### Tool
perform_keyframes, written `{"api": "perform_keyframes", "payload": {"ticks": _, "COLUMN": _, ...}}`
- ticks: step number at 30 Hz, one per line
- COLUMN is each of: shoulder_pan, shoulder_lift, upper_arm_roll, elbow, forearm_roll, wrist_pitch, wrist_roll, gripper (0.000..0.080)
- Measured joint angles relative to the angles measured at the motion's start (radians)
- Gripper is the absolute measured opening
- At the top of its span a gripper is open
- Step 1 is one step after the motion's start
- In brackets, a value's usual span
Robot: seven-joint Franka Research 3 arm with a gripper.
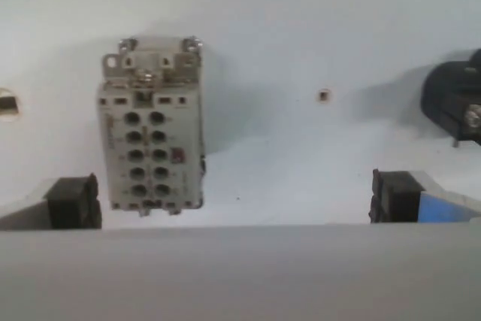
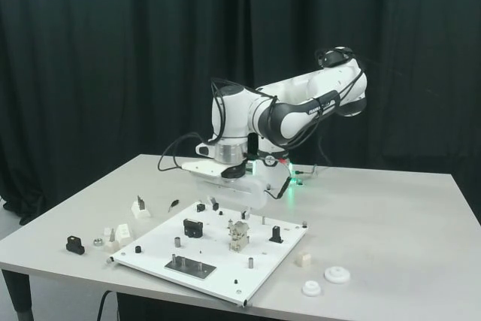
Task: Insert waterproof.
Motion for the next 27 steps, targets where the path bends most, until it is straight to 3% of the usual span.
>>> {"api": "perform_keyframes", "payload": {"ticks": 27, "shoulder_pan": 0.009, "shoulder_lift": 0.000, "upper_arm_roll": 0.011, "elbow": -0.034, "forearm_roll": 0.010, "wrist_pitch": 0.046, "wrist_roll": 0.000, "gripper": 0.0800}}
